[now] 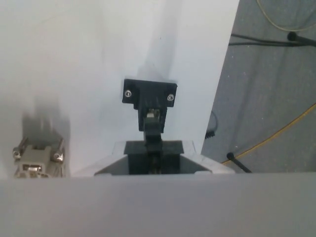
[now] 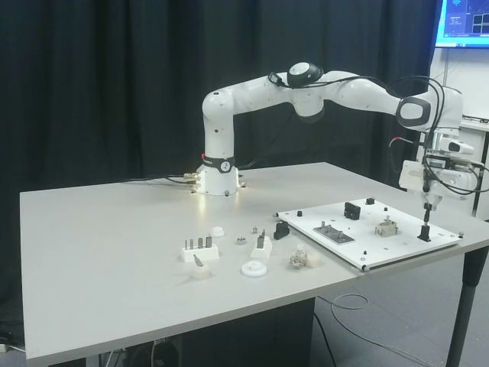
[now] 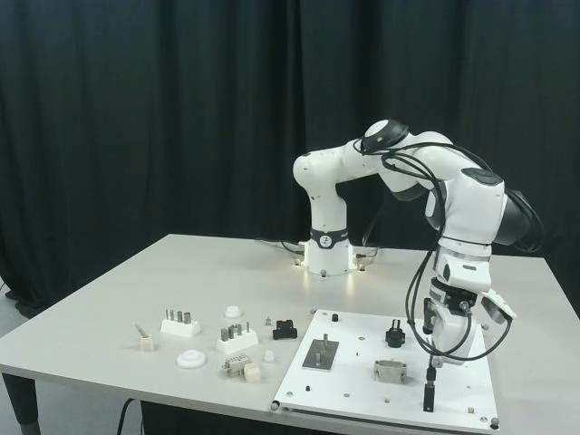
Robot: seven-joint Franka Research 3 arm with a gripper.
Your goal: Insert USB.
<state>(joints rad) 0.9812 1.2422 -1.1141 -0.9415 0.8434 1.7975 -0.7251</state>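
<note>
So the gripper [image 3: 436,361] is hanging over the far end of the white rectangular board [image 2: 397,246], pointing straight down. In the wrist view its fingers are pinched together on a small black USB plug [image 1: 153,129], which sticks down past the fingertips toward a black socket block with two screws [image 1: 149,97] fixed to the board. In the room views the plug sits right above that block [image 3: 429,396]; whether it's actually touching or in the slot, I honestly can't tell from any angle.

Just beside it on the same board is a grey metal multi-pin connector [image 3: 390,371] with screws at its corners, also visible in the wrist view [image 1: 37,159]. Further along the board there's a flat grey metal plate with upright pegs [image 2: 332,233] and a black knob-like piece [image 3: 394,335].

The white robot arm [image 2: 336,88] arches over from its base [image 2: 218,177], bolted on the grey table [image 2: 114,237] well apart from the board. Loose bits lie on the table off the board: a white block with grey pins [image 3: 180,324], a second white pin block [image 3: 236,338], a white round gear disc [image 3: 190,359], a small black clip-shaped part [image 3: 285,330] and another grey metal connector [image 3: 236,365].

Black curtains [image 3: 181,109] hang behind everything.
</note>
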